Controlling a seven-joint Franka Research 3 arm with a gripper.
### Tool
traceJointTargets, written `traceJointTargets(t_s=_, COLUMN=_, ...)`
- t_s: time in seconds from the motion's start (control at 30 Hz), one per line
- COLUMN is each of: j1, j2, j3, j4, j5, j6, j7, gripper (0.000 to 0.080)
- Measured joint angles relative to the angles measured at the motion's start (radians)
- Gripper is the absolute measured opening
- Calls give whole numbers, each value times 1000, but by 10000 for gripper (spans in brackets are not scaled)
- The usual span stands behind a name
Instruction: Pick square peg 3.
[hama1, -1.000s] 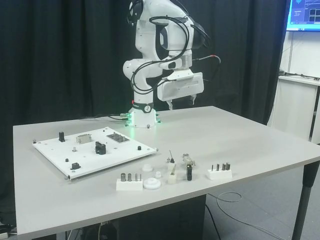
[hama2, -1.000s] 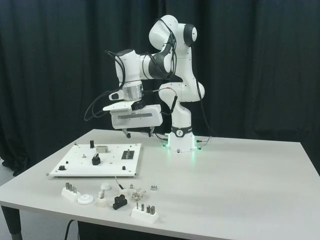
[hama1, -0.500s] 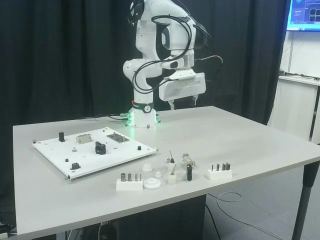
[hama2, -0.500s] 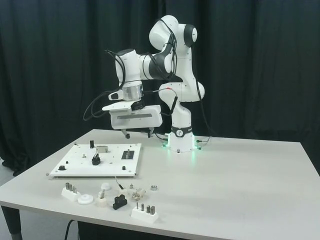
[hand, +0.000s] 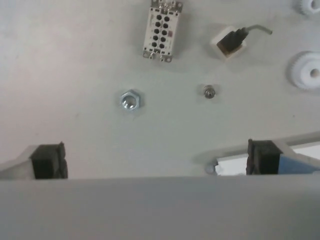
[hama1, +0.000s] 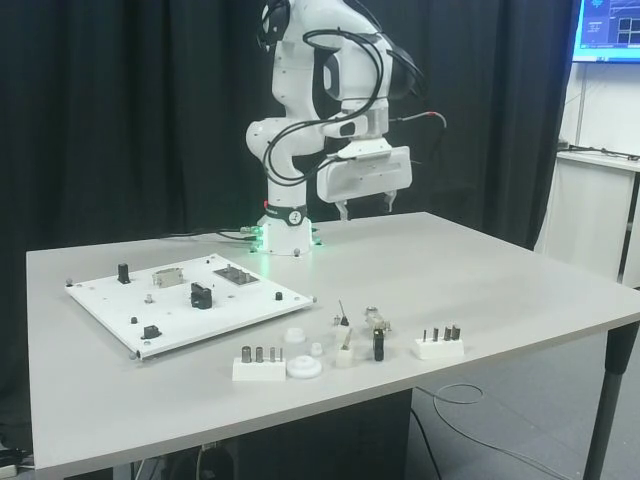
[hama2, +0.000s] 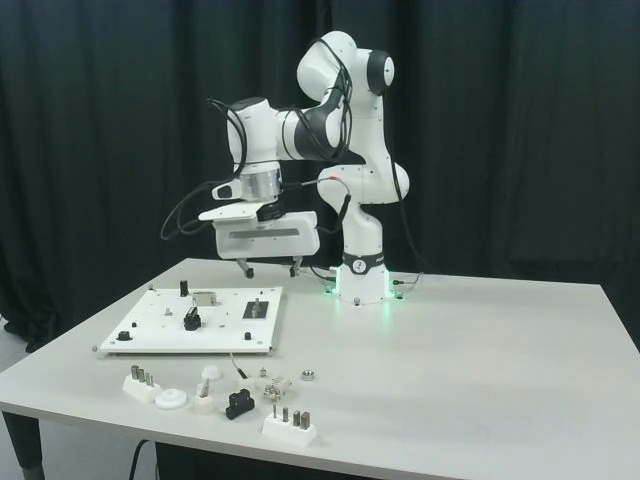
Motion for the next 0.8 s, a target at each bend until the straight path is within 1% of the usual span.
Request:
traceJointTargets(t_s=0.37, j1=-3, j2=12, j3=-11, j4=22, j5=0, j6=3, j7=-25, gripper=800)
traceJointTargets(t_s=0.8, j1=-3, j2=14, j3=-18, j4=34, j5=-1, j6=3, j7=-77, gripper=800)
